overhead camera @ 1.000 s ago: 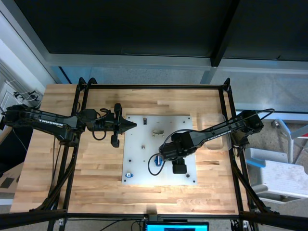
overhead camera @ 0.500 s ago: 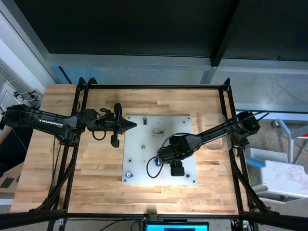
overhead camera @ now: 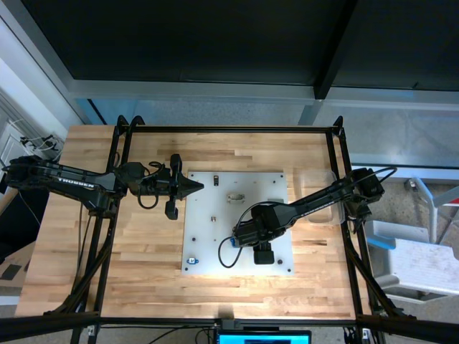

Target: Pick the 16mm cylinder and place it in the container

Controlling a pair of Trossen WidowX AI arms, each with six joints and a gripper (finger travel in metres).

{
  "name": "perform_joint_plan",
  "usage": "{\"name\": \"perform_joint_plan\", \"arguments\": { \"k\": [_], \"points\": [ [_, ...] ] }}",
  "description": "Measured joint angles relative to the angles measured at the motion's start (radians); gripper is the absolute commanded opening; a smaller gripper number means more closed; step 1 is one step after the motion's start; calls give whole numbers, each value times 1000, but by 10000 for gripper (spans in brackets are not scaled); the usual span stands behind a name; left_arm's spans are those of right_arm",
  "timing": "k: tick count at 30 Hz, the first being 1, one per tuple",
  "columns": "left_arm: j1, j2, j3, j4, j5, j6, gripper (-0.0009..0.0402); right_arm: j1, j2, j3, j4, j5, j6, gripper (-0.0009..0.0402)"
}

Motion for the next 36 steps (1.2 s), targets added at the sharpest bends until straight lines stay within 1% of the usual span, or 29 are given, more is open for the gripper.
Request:
{"name": "perform_joint_plan", "arguments": {
  "k": [7, 13, 28, 36],
  "points": [
    [0, 0, 0, 0, 0, 0, 0, 1, 0, -46, 52, 0, 0, 178],
    [0, 0, 0, 0, 0, 0, 0, 0, 0, -60, 61, 0, 0, 174],
    [0, 0, 0, 0, 0, 0, 0, 0, 0, -71, 80, 4, -9, 150],
    [0, 0, 0, 0, 0, 0, 0, 0, 0, -80, 85, 4, -8, 124]
  ]
}}
